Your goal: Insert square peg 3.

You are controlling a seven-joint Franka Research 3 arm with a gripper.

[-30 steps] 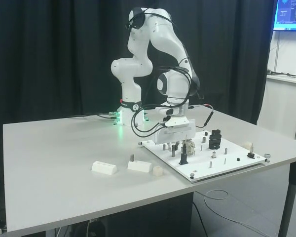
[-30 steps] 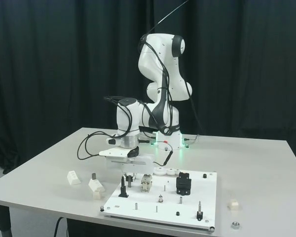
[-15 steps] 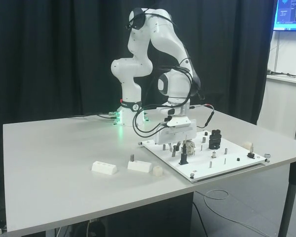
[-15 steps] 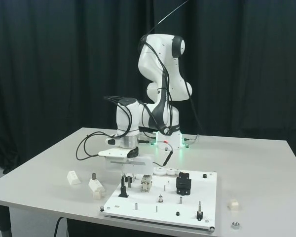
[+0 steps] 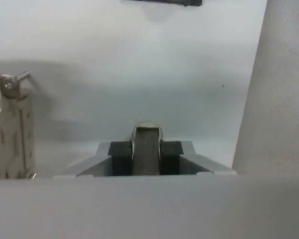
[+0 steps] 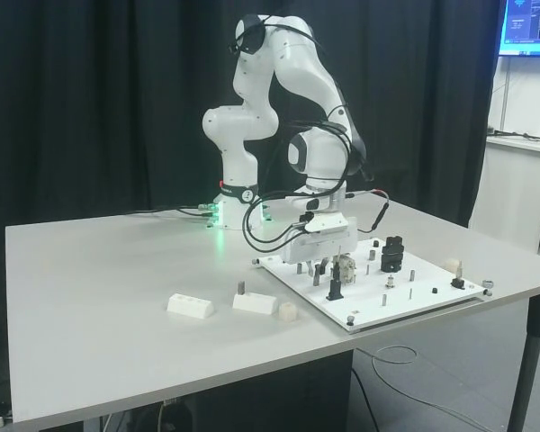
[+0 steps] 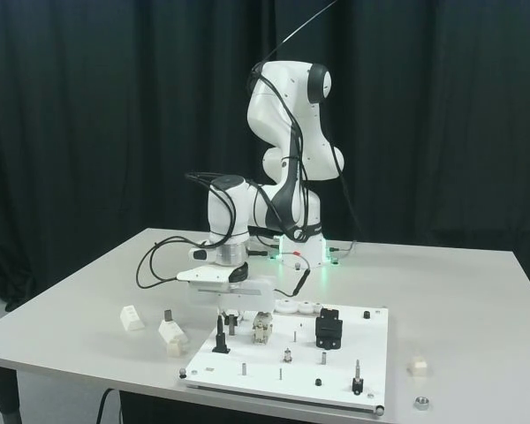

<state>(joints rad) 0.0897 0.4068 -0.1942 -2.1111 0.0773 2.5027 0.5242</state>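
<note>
White arm is reaching down over the near-left part of the white board (image 6: 378, 292) lying on the grey tabletop (image 6: 99, 261). End effector (image 7: 230, 319) is hovering just above the board, fingers closed on a grey square peg (image 5: 146, 152) standing upright between them; in the wrist view the peg is sitting between the black finger pads (image 5: 120, 158), over bare white board surface. A black post (image 7: 220, 336) is standing on the board just beside the end effector, and a black block (image 7: 328, 329) is sitting further right on the board. Two white blocks (image 6: 190, 305) are lying on the tabletop left of the board, well apart from it.
</note>
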